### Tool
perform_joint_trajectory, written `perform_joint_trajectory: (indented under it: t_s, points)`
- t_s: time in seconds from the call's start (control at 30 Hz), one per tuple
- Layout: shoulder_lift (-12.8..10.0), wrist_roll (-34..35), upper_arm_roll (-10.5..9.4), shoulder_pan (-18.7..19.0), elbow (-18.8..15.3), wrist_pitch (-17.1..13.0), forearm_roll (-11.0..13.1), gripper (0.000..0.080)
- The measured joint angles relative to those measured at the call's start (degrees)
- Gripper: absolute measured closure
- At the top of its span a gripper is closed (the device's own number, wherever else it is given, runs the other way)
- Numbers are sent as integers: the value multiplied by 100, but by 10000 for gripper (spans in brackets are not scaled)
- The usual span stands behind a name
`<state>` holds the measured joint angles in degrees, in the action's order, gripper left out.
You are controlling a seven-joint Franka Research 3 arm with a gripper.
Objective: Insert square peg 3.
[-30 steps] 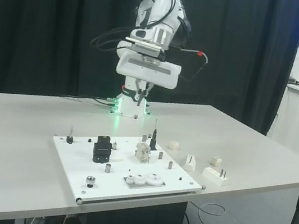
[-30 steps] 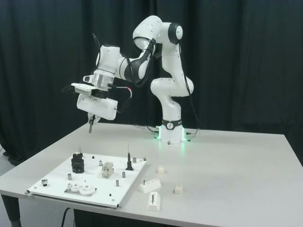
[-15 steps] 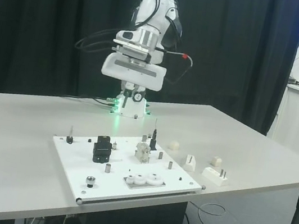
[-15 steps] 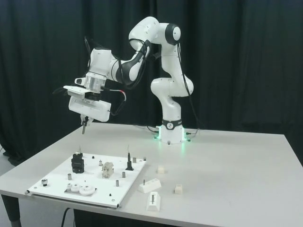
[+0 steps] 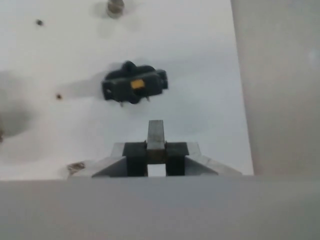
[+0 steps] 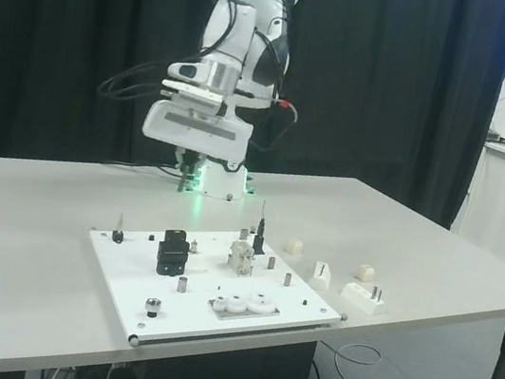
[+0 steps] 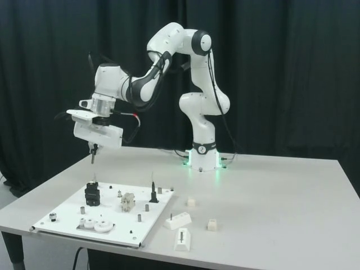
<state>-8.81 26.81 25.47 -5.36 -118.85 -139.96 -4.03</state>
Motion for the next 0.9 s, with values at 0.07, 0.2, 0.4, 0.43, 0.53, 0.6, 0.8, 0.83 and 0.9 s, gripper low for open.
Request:
perform_joint_trajectory:
  t_s: [0.07, 0.2, 0.4, 0.43, 0.53, 0.6, 0.8, 0.83, 0.9]
  points:
    - [-63, -165, 44, -24, 12, 0, 72, 730]
    - [-191, -455, 99, -84, 36, -7, 281, 730]
    - [-383, -818, 149, -132, 72, -45, 608, 730]
    - [-418, -861, 149, -140, 81, -55, 648, 730]
    - [-533, -947, 149, -157, 115, -95, 741, 730]
    - [-616, -1008, 149, -162, 137, -129, 804, 730]
    - [-874, -1160, 148, -164, 213, -139, 933, 730]
    - [-909, -1182, 146, -164, 218, -139, 946, 730]
    - [-968, -1232, 144, -163, 220, -139, 981, 730]
